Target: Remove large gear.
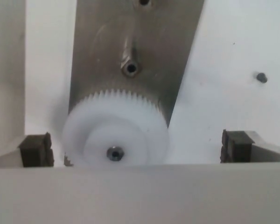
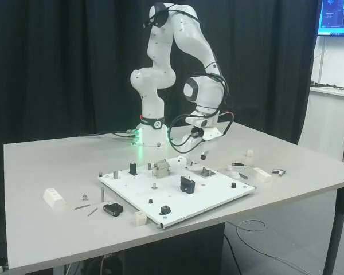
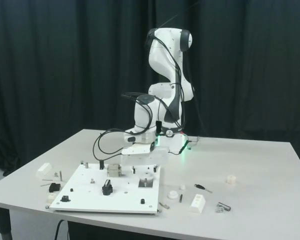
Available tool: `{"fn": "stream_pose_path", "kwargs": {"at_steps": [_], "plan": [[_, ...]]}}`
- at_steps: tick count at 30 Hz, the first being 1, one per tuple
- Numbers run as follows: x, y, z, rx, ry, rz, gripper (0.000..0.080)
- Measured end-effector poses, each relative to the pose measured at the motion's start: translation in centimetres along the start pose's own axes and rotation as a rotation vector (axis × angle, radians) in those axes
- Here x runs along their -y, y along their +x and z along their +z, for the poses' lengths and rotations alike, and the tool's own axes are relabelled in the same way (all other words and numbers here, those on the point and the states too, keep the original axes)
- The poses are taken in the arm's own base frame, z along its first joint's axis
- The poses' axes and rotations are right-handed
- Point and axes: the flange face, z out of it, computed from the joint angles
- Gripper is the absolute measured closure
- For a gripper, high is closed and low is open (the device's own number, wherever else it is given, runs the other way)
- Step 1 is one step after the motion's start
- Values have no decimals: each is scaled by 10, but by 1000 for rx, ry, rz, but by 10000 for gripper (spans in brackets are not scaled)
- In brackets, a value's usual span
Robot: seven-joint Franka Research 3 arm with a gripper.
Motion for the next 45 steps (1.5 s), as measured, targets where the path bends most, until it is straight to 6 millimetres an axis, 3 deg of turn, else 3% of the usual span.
{"fn": "stream_pose_path", "kwargs": {"at_steps": [32,33,37,38,45], "plan": [[-6,-21,17,-13,15,2,4],[-6,-21,17,-13,15,3,326],[-6,-22,17,-12,17,5,326],[-6,-22,17,-12,17,5,479],[-6,-22,17,-12,18,7,479]]}}
